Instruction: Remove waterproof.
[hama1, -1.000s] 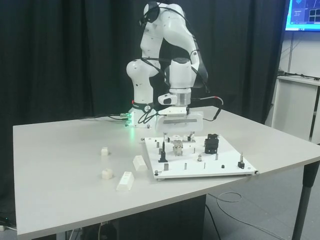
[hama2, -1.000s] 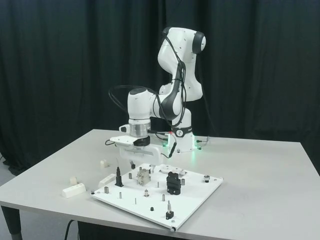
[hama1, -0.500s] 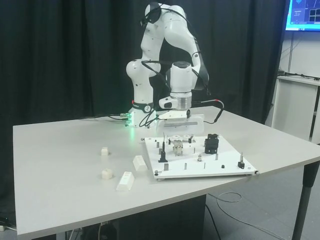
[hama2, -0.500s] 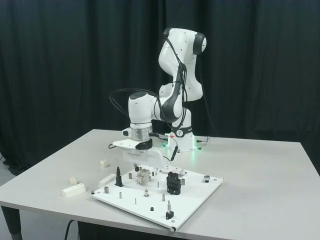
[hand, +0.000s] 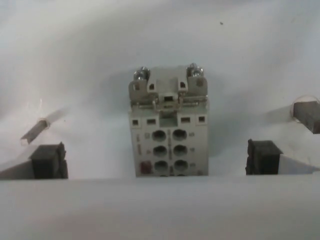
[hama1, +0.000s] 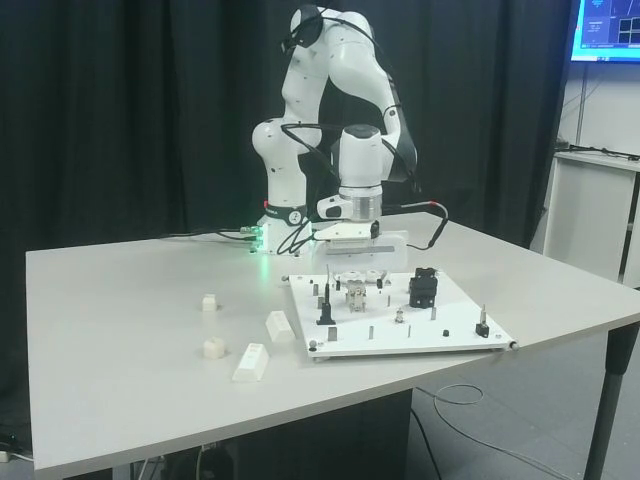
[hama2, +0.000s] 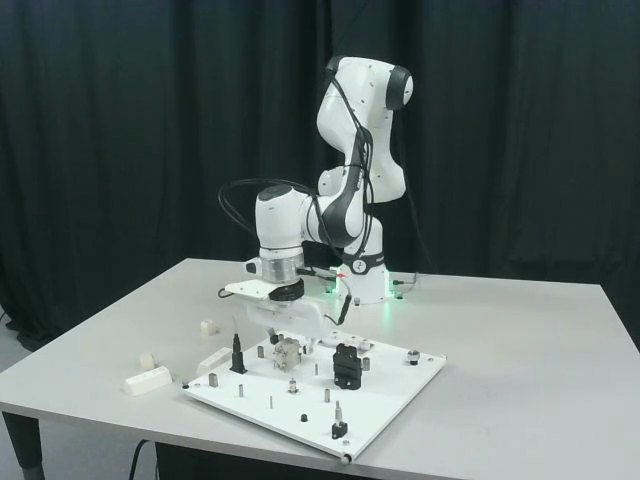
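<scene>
Four small white blocks lie loose on the grey table, at nine o'clock of a white assembly board studded with black fittings.

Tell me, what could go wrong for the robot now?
The gripper has its fingers open, either side of the grey connector; if they close off-centre, it could slip. The tall black post stands close by on the white board, so the gripper might bump it. If the connector sticks, pulling could lift the board too.
</scene>
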